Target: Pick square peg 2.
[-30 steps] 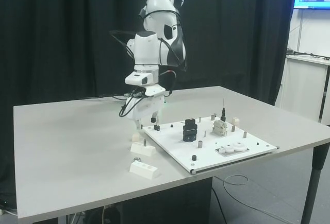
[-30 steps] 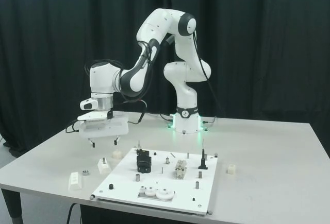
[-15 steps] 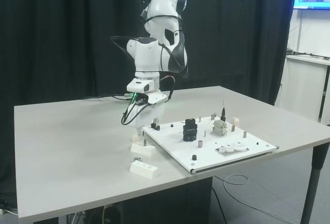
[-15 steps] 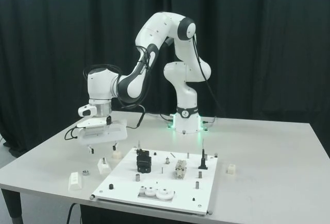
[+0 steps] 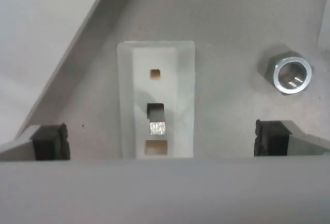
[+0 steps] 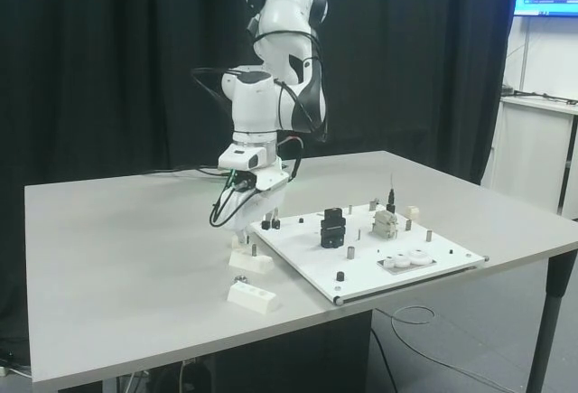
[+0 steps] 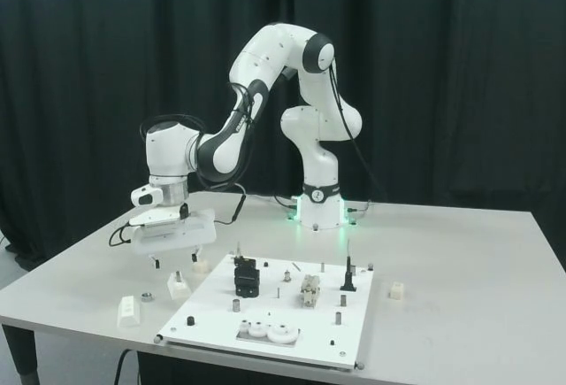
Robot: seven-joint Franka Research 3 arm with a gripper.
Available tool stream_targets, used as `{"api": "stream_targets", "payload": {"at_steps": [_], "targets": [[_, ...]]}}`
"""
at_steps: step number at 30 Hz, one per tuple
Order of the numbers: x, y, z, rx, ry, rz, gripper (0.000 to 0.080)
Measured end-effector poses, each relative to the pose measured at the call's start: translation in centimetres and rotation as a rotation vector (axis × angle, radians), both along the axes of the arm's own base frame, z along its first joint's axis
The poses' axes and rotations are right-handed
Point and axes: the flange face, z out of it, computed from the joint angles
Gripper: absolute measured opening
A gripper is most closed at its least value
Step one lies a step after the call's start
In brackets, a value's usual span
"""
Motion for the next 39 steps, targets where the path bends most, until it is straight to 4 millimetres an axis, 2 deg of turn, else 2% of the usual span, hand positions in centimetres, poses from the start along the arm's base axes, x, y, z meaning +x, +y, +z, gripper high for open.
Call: {"api": "stream_targets", "payload": {"at_steps": [17, 39], "targets": [[-0.3, 0.1, -2.1, 0.023, 0.02, -0.014, 0.08], [-0.1, 0.0, -3.2, 0.017, 0.035, -0.015, 0.08]]}}
